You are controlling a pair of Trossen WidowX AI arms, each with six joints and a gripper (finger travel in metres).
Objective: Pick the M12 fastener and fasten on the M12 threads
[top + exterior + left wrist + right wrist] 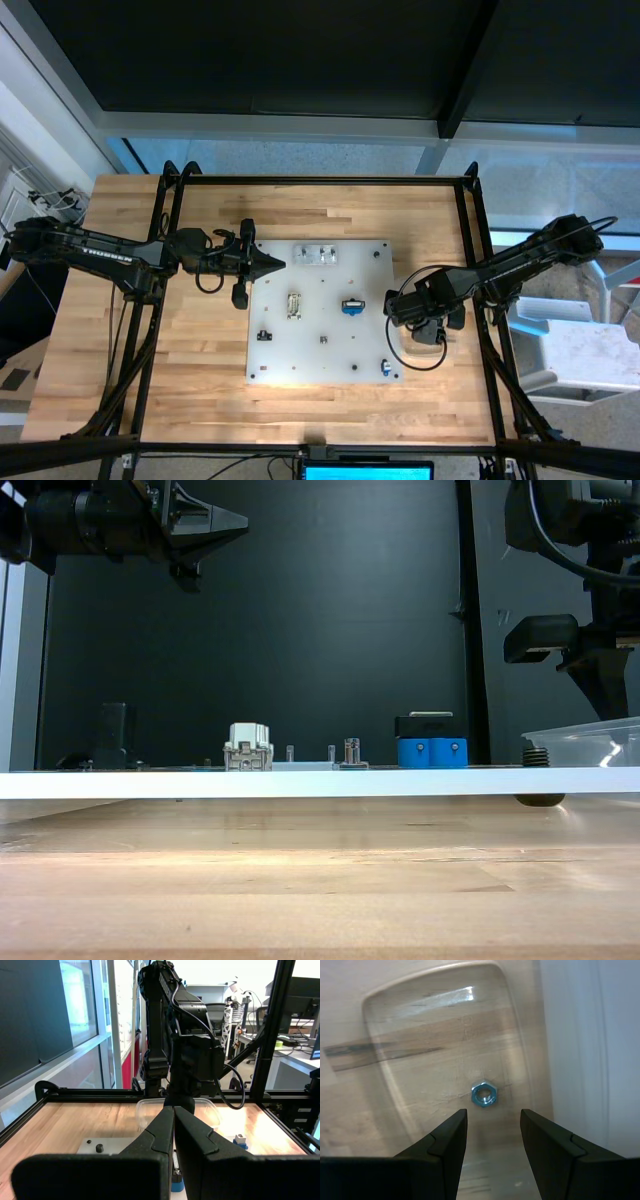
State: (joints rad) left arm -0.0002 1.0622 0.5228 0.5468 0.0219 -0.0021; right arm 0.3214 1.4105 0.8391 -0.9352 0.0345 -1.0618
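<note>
Right gripper (493, 1115) over clear tray (370, 1010) at 3 o'clock of board (300, 362). Jaws spread wide, ready to straddle nut (484, 1094) lying flat on tray floor (not yet gripped). Stud (537, 753) bare at board's 5 o'clock. Left gripper (174, 1110) parked at 10 o'clock, out of the way, fingers pressed together.

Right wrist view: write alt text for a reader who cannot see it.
A silver nut lies in a clear tray, just ahead of the open right gripper. The left gripper, unseen here, hangs shut over the board's left edge.
</note>
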